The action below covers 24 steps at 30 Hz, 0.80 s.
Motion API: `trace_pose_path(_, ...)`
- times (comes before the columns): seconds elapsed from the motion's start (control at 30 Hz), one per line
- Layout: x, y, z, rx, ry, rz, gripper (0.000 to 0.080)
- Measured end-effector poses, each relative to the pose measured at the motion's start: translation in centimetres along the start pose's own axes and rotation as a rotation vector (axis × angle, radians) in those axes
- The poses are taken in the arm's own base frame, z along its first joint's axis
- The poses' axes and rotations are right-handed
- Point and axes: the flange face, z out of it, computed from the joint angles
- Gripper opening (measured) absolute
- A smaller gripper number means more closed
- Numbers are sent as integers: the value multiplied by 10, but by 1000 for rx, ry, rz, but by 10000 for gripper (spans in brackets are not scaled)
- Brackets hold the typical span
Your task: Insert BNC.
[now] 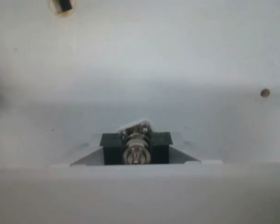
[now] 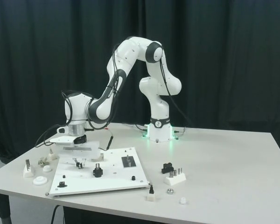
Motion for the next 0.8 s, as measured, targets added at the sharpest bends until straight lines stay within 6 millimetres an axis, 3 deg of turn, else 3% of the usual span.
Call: trace_pose_path(0.8, 0, 0, 0, 0, 1, 264, 121)
